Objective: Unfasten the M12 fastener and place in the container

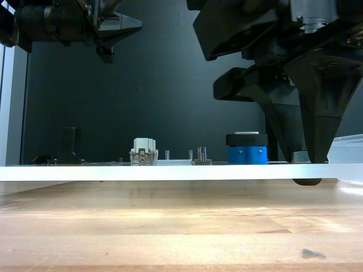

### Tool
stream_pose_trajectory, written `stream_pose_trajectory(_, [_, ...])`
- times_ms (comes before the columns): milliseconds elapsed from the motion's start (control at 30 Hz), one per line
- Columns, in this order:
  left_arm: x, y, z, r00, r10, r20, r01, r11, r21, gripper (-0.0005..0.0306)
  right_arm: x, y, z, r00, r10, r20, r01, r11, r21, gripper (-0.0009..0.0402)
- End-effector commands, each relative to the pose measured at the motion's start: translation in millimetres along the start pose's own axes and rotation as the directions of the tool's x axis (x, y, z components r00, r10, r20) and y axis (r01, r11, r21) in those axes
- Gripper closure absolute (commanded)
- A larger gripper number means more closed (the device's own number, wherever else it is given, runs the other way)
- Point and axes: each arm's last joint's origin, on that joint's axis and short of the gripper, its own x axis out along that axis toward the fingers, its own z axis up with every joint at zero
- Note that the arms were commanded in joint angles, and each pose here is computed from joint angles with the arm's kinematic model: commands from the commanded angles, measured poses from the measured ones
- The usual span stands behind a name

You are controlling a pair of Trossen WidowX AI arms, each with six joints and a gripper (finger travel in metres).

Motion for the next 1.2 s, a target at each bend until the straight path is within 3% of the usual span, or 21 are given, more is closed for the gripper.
stream_pose_trajectory(33, [0.1, 0.1, -0.1, 1.0, 0.0, 0.0, 0.0, 1.0, 0.0, 0.03, -0.1, 0.2, 0.8, 1.0, 0.0, 0.008, 0.001, 0.995, -0.097, 0.0368])
stream_pose_trajectory(267, [0.1, 0.1, -0.1, 1.0, 0.0, 0.0, 0.0, 1.0, 0.0, 0.03, -0.1, 0.2, 0.9, 1.0, 0.0, 0.009, 0.003, 0.945, -0.328, 0.0368])
stream_pose_trajectory(467, [0.1, 0.0, -0.1, 1.0, 0.0, 0.0, 0.0, 1.0, 0.0, 0.03, -0.1, 0.2, 0.8, 1.0, 0.0, 0.008, 0.005, 0.837, -0.547, 0.0368])
stream_pose_trajectory(633, [0.1, 0.1, -0.1, 1.0, 0.0, 0.0, 0.0, 1.0, 0.0, 0.03, -0.1, 0.0, 0.8, 1.0, -0.001, 0.008, 0.006, 0.743, -0.67, 0.0368])
stream_pose_trajectory(767, [0.1, 0.0, -0.1, 1.0, 0.0, 0.0, 0.0, 1.0, 0.0, 0.03, -0.2, 0.0, 0.9, 1.0, -0.001, 0.008, 0.007, 0.656, -0.755, 0.0368])
stream_pose_trajectory(933, [0.1, 0.0, -0.1, 1.0, 0.0, 0.0, 0.0, 1.0, 0.0, 0.03, -0.2, -0.4, 0.8, 1.0, -0.005, 0.008, 0.01, 0.567, -0.824, 0.0368])
stream_pose_trajectory(1033, [0.1, 0.0, -0.1, 1.0, 0.0, 0.0, 0.0, 1.0, 0.0, 0.03, -0.3, -1.2, 0.8, 0.999, -0.03, 0.01, 0.024, 0.5, -0.865, 0.0368])
stream_pose_trajectory(1100, [0.1, 0.1, -0.1, 1.0, 0.0, 0.0, 0.0, 1.0, 0.0, 0.03, -0.1, -1.5, 0.9, 0.999, -0.03, 0.01, 0.023, 0.466, -0.884, 0.0368])
stream_pose_trajectory(1200, [0.1, 0.1, -0.1, 1.0, 0.0, 0.0, 0.0, 1.0, 0.0, 0.03, -0.3, -1.5, 0.9, 0.999, -0.03, 0.011, 0.023, 0.442, -0.897, 0.0368])
